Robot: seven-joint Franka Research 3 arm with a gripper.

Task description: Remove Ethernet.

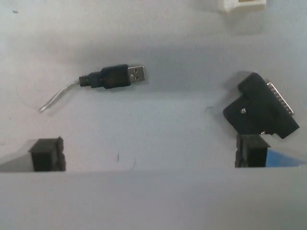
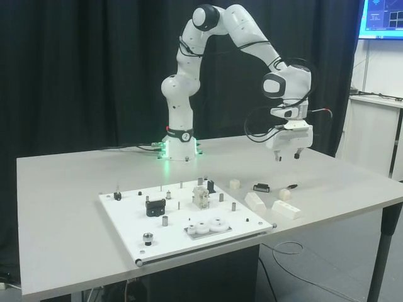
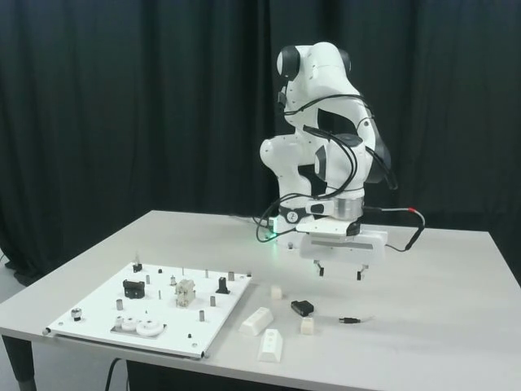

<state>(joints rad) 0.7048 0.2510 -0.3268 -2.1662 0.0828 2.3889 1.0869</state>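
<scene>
Hovering well above the tabletop (image 2: 63,182), off the board (image 2: 126,214), with the gripper (image 1: 148,153) spread wide and pinching nothing. Seen in both room views too (image 2: 288,155) (image 3: 340,271).

Directly below: a black USB plug (image 1: 117,76) on a thin lead, and beside it a black D-sub shell (image 1: 261,108). Neither is an Ethernet plug, so leave both alone. Same two parts lie loose between the board's near edge and the tabletop's far end.

To do the step well:
- Carry the gripper across to the board first, staying high enough to clear the pins and posts standing there.
- Confirm the target from the wrist view before descending; cannot pick it out with certainty from here.
- Line the fingers across the plug's narrow sides, close firmly, press the latch if one shows, then pull straight along the socket axis.
- Avoid twisting, which would probably jam the plug or lift the board.

As for the Ethernet itself: most likely on the board, seated in the small block (image 2: 201,195) near the board's middle, toward the edge facing the loose parts, just beside a black upright piece (image 2: 210,184). Too small to make out latch, lead or orientation. Probably small, light and rigid, held by a clip.
</scene>
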